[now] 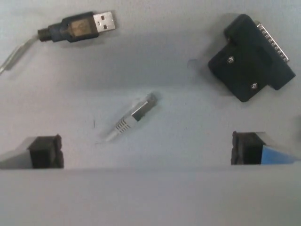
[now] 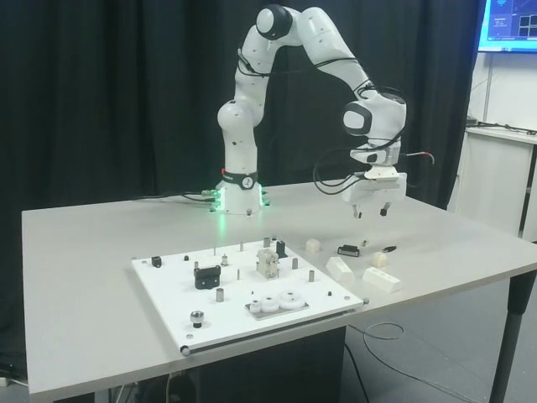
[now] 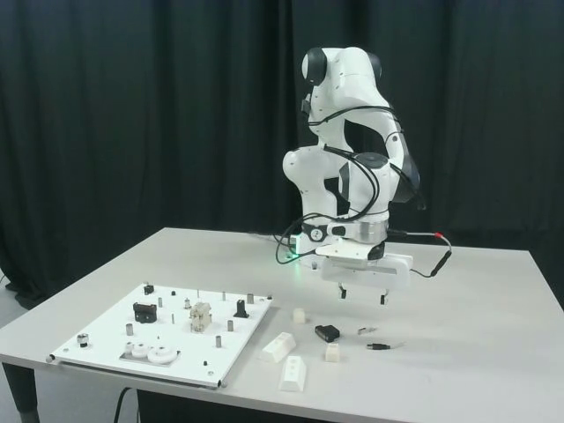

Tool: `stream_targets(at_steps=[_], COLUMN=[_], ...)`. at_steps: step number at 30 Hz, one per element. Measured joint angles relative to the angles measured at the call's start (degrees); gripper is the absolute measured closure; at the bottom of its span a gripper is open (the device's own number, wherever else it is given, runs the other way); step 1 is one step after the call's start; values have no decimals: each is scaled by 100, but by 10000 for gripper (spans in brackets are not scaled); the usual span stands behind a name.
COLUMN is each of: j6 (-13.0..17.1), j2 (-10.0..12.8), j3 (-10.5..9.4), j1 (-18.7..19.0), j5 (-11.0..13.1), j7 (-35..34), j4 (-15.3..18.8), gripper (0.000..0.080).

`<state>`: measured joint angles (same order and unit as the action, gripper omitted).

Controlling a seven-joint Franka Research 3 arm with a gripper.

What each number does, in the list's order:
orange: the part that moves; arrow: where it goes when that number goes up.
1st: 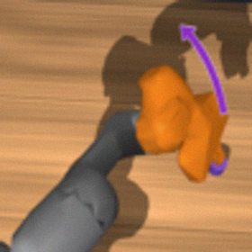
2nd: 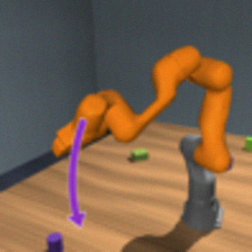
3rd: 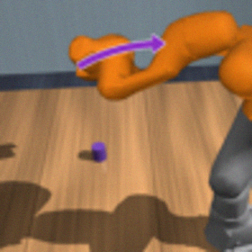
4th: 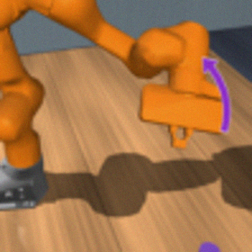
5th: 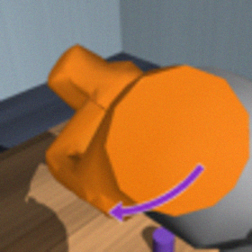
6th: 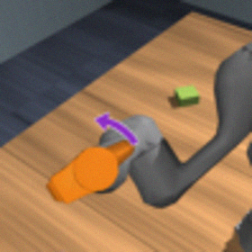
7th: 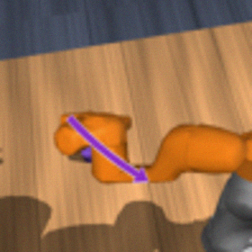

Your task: Remove large gear.

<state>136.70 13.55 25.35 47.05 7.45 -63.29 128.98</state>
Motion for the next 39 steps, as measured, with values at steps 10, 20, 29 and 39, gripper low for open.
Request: stream_targets(at_steps=[10,20,29,39], j6=[46,114,131,148], j2=[0,0,0,0], j3=[8,21,23,24], j1=[-14,-36,-60,-91], j5=[-38,-94,-155,-188], j7=[-39,-79,-98,-111], j4=[-3,-10,-20,-21], gripper=[3,3,3,3])
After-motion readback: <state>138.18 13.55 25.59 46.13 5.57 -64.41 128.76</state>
